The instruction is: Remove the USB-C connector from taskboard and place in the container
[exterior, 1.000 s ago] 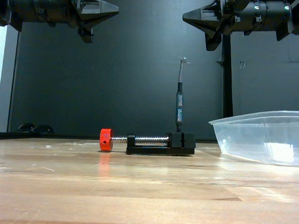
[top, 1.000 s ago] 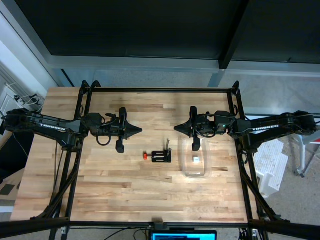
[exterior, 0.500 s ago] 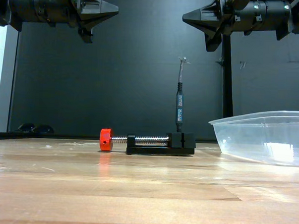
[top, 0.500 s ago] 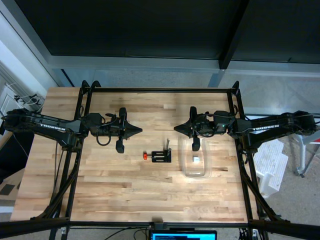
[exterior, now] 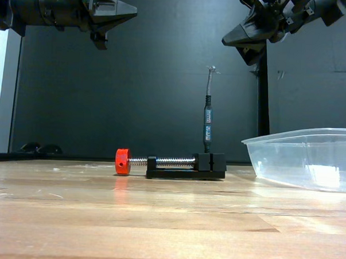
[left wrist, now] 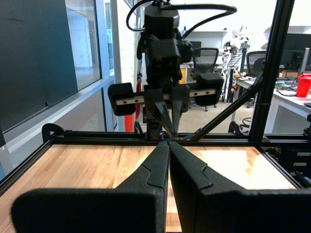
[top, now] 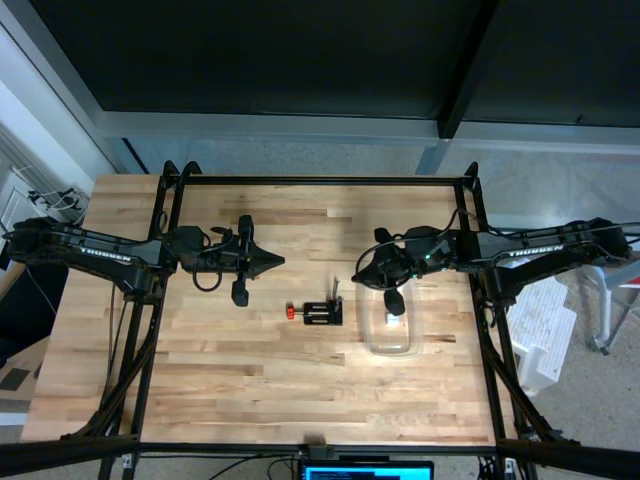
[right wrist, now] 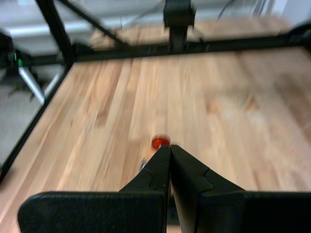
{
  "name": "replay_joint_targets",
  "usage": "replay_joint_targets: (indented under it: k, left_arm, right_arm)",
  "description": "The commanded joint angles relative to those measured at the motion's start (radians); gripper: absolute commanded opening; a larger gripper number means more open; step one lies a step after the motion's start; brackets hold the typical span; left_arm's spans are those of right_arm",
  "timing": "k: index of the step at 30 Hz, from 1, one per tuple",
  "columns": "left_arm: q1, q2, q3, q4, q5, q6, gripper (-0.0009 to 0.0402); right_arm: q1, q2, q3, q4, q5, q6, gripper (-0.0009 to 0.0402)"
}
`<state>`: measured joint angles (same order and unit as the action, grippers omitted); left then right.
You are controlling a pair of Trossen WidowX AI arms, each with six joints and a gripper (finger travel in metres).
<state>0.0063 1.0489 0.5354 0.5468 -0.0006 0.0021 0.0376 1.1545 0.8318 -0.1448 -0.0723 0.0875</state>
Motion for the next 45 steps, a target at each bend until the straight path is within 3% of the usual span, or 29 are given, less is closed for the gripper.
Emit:
replay_joint_targets:
  k: [1,5,9,12,17,20,24,33,45]
  left_arm:
    - [0.0,0.0,0.0,0.0,0.0,0.0,0.0]
    - [0.0,0.0,0.0,0.0,0.0,0.0,0.0]
    - [0.0,0.0,0.0,0.001,0.0,0.0,0.0]
    - [0.0,0.0,0.0,0.0,0.0,0.0,0.0]
    - [0.0,0.0,0.0,0.0,0.0,0.0,0.0]
    - [0.0,0.0,0.0,0.0,0.0,0.0,0.0]
    - [0.0,0.0,0.0,0.001,0.0,0.0,0.0]
    - [0.0,0.0,0.0,0.0,0.0,0.0,0.0]
    - [0.0,0.0,0.0,0.001,0.0,0.0,0.0]
  right_arm:
    - [0.018,0.035,0.06,-0.126,0.007,0.0,0.0]
    - [0.037,0.084,0.146,-0.296,0.055,-0.011,0.0]
    - [0.047,0.144,0.232,-0.44,0.058,-0.017,0.0]
    - [0.051,0.192,0.289,-0.527,0.082,-0.015,0.0]
    - [0.062,0.262,0.364,-0.622,0.083,-0.014,0.0013]
    - [0.068,0.298,0.396,-0.638,0.085,-0.003,0.0034]
    - [0.075,0.348,0.444,-0.681,0.116,0.009,0.0072]
    - [0.091,0.446,0.517,-0.689,0.126,0.029,0.0157]
    - [0.097,0.544,0.583,-0.703,0.143,0.054,0.0169]
